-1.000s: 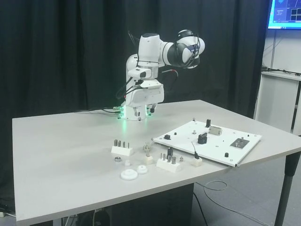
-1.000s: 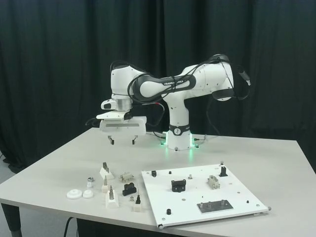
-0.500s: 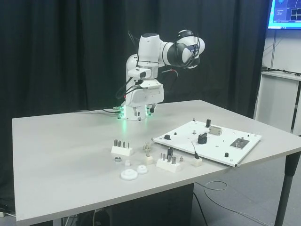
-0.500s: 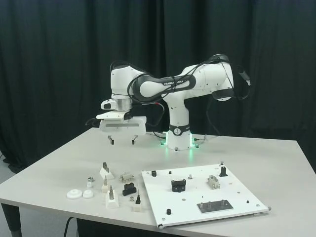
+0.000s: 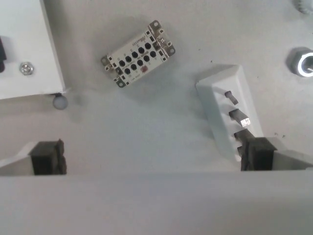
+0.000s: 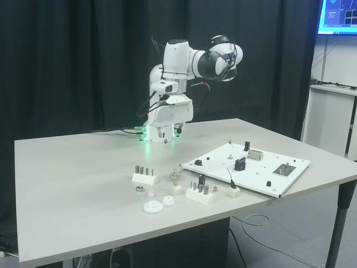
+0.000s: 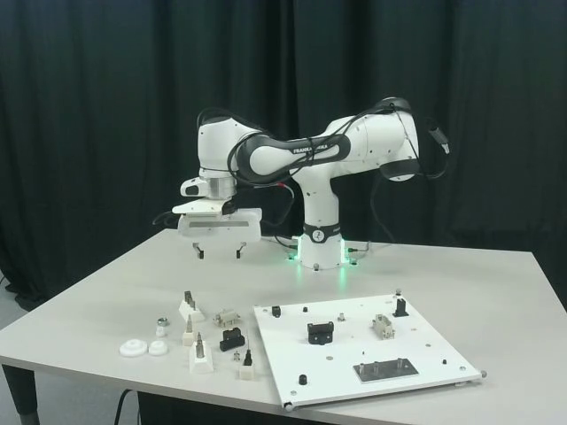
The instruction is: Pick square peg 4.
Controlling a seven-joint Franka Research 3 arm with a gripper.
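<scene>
From the wrist view I look down past my pincer point(image 5: 151, 156), whose two black fingertips stand wide apart with nothing between them. Below lies a white peg holder point(image 5: 230, 111) with a row of small grey pegs standing in it; one black fingertip point(image 5: 257, 153) overlaps its end in the picture. I take square peg 4 point(image 5: 238, 115) to be one of that row, though I cannot tell which with certainty. Near the holder lies a multi-pin connector block point(image 5: 137, 53), and a corner of the white assembly board point(image 5: 29, 54) shows beyond it. A grey nut point(image 5: 304, 62) sits on the surface to the holder's other side.

In the first room view the pincer point(image 6: 169, 130) hangs high above the surface point(image 6: 67, 173), well apart from the peg holder point(image 6: 144, 177) that sits near the front edge. Against the frames from a second ago, the arm has barely moved: at most a slight shift of the wrist. So the approach has not really begun.

In the second room view the pincer point(image 7: 218, 251) likewise hovers open, high over the surface, with the peg holder point(image 7: 190, 309) lower down toward the near edge, beside the white gears point(image 7: 135, 348). Nothing on the surface has shifted. My judgement: the task is at its start, and I must descend and centre over the right peg before closing.
</scene>
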